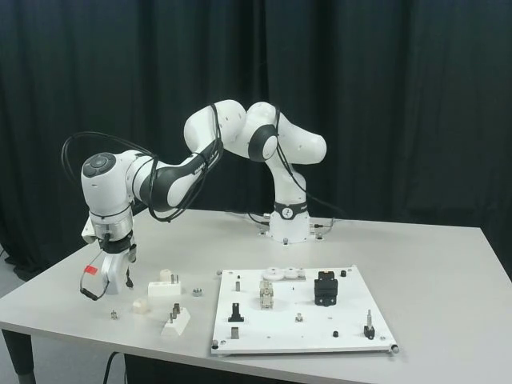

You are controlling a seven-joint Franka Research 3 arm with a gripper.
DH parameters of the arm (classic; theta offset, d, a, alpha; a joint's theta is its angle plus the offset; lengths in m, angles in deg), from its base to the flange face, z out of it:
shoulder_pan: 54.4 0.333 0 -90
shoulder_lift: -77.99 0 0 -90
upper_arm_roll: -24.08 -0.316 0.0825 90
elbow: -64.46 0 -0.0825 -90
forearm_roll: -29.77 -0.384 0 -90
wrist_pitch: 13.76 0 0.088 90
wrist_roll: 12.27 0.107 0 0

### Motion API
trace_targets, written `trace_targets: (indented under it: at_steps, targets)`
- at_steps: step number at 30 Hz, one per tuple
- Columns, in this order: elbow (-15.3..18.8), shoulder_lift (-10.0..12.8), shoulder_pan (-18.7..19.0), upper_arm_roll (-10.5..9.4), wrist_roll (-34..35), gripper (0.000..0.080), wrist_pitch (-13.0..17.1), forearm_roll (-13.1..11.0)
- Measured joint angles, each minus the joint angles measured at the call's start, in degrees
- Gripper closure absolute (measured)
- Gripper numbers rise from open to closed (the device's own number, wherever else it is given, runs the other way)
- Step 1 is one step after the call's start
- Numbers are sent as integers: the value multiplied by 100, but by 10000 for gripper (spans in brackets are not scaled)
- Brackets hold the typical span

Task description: Insert USB.

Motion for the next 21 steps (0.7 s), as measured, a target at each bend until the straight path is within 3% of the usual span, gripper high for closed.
trace_targets:
  at_steps: [10, 21]
  targets:
    - [-2, 0, 1, -17, 0, 751, 49, 2]
    - [-13, -27, 94, -173, -8, 751, -69, -107]
